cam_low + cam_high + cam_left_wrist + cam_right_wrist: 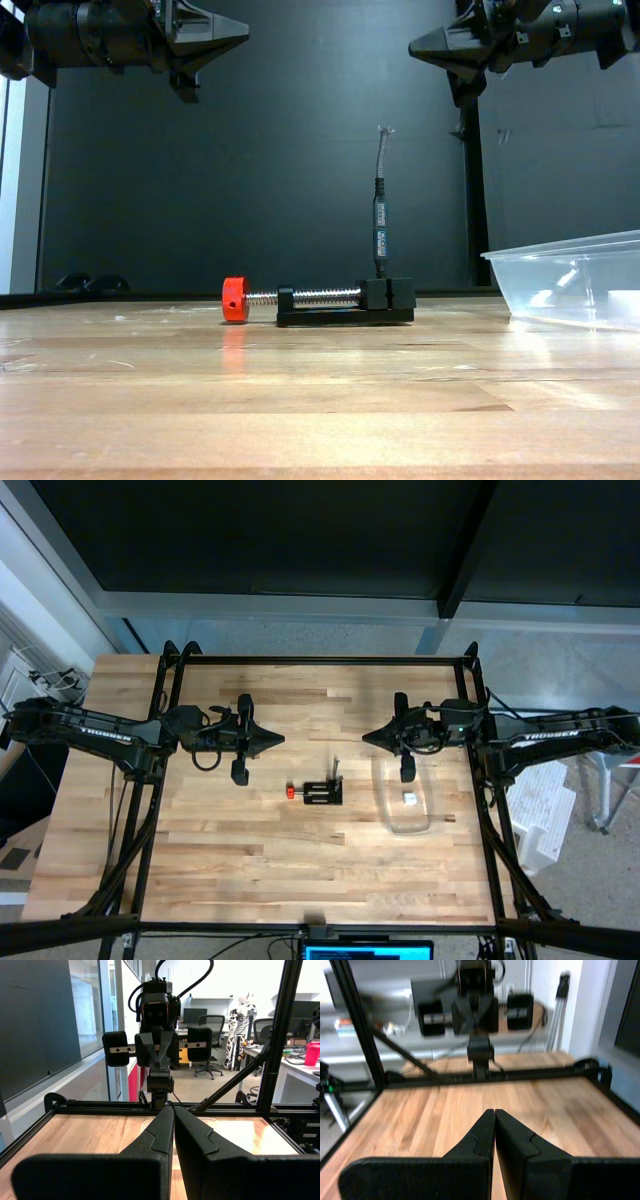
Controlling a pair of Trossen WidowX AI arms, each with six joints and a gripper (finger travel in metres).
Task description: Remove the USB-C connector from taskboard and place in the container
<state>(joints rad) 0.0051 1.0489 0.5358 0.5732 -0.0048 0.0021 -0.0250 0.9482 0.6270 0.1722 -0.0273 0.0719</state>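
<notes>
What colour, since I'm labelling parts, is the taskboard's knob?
Knob: red-orange, clearest in the low view; left gripper and right gripper hang shut above the table.

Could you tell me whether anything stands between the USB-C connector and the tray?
Nothing visible lies between the slim black USB-C connector and the clear plastic tray. Left tool and right tool hang shut overhead.

Left gripper (pixel 173 1108) fingers pressed together, no gap, nothing held, pointing across the wooden worktop (pixel 85 1135). Right gripper (pixel 160 1091) faces it head-on at the worktop's opposite edge, by the black frame rail (pixel 100 1108).
</notes>
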